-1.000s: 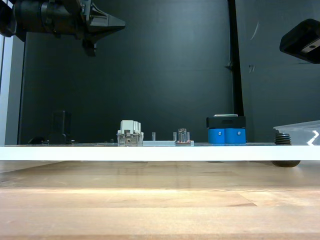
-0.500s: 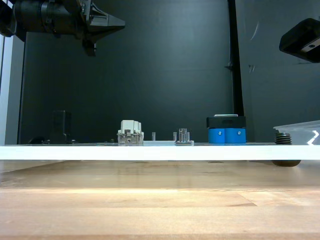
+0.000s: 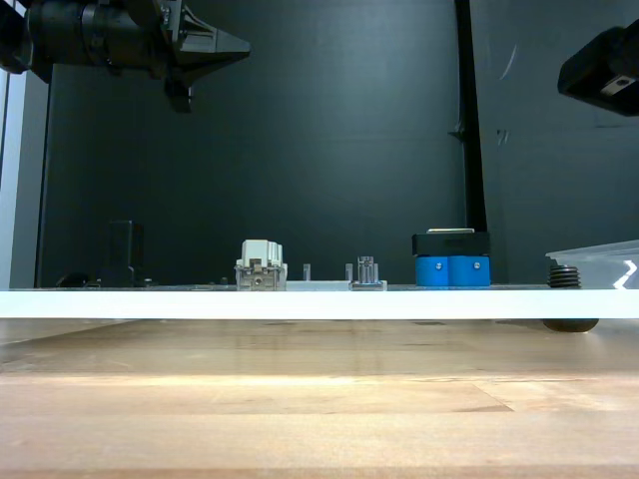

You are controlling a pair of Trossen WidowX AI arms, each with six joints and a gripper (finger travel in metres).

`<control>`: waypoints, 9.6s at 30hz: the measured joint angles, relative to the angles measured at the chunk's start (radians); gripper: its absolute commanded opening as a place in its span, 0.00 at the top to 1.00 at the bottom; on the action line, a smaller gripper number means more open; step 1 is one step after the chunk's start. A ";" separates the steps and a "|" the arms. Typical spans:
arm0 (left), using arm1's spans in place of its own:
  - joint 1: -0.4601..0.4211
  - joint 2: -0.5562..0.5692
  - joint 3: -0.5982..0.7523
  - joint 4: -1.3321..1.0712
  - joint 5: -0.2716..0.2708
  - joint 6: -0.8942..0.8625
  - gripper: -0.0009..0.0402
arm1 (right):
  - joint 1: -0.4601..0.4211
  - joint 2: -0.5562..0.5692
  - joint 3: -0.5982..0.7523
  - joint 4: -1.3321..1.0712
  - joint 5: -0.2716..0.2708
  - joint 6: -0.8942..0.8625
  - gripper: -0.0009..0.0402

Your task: Pick the RJ45 connector and install on the taskboard

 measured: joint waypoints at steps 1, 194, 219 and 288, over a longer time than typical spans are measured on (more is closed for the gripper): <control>0.000 0.000 0.000 0.000 0.000 0.000 0.98 | 0.000 -0.010 0.000 -0.006 -0.003 0.002 0.57; 0.000 0.000 0.000 0.000 0.000 0.000 0.98 | -0.805 -0.754 -0.662 1.123 -0.203 -0.548 0.98; 0.000 0.000 0.000 0.000 0.000 0.000 0.98 | -0.805 -0.754 -0.662 1.123 -0.203 -0.547 0.98; 0.000 0.000 0.000 0.000 0.000 0.000 0.98 | -0.805 -0.754 -0.662 1.123 -0.203 -0.547 0.98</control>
